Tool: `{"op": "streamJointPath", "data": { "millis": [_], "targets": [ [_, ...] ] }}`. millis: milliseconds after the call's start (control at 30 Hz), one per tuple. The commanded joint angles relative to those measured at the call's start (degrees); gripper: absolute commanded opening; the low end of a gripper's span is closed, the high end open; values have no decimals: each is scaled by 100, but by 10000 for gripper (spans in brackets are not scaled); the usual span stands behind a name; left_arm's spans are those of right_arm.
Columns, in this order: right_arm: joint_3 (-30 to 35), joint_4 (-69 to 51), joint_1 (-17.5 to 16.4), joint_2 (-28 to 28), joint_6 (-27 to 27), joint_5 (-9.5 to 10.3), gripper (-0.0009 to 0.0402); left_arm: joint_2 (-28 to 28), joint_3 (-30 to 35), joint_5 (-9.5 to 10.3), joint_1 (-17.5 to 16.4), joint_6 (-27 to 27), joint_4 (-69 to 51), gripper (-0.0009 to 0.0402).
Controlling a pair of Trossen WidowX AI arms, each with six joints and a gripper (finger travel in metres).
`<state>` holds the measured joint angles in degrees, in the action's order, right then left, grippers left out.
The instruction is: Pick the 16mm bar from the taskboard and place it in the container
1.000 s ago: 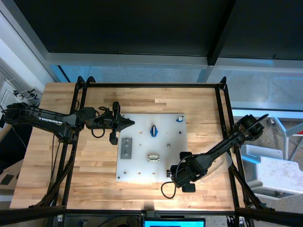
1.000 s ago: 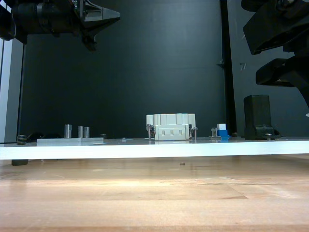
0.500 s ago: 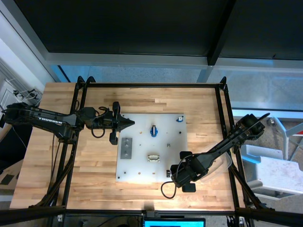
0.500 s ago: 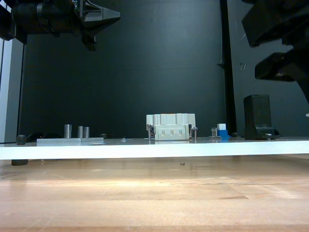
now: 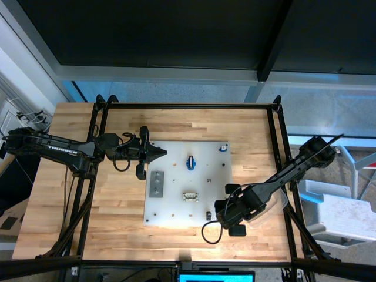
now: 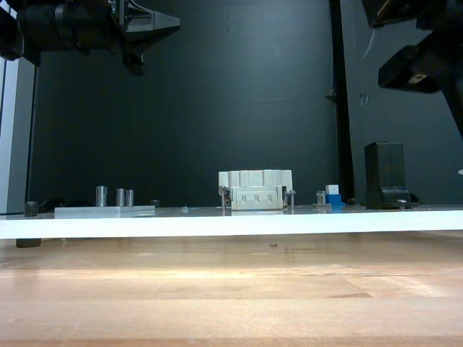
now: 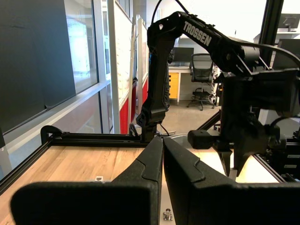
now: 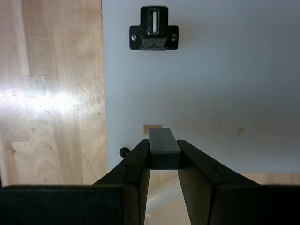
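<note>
Right gripper (image 8: 164, 146) pinches the bar (image 8: 164, 154) above the taskboard's (image 8: 225, 84) near-right corner. Best carry it level past the board's right edge to the container (image 5: 275, 204) and lower before releasing. Left gripper (image 5: 160, 152), pressed together, hovers over the board's far-left corner.

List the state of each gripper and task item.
16mm bar: clamped, lifted off the taskboard.
right gripper: shut on the 16mm bar, raised over the taskboard's near edge.
left gripper: shut, empty, raised by the taskboard's far left corner.
container: right of the taskboard, without the bar.
</note>
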<state>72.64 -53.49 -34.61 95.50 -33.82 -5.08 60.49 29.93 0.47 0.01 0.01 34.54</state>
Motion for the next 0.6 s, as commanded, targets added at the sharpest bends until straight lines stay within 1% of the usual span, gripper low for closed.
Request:
{"op": "streamJointPath", "data": {
  "millis": [33,267,600],
  "targets": [
    [0,-4,0,-181,-2,17,8,0,2,-2,-2,0,0,0],
    [0,-7,50,-511,-22,20,8,0,2,-2,0,0,0,0],
    [0,-79,50,-704,-24,22,8,0,2,-2,-2,0,0,0]
  ]
}}
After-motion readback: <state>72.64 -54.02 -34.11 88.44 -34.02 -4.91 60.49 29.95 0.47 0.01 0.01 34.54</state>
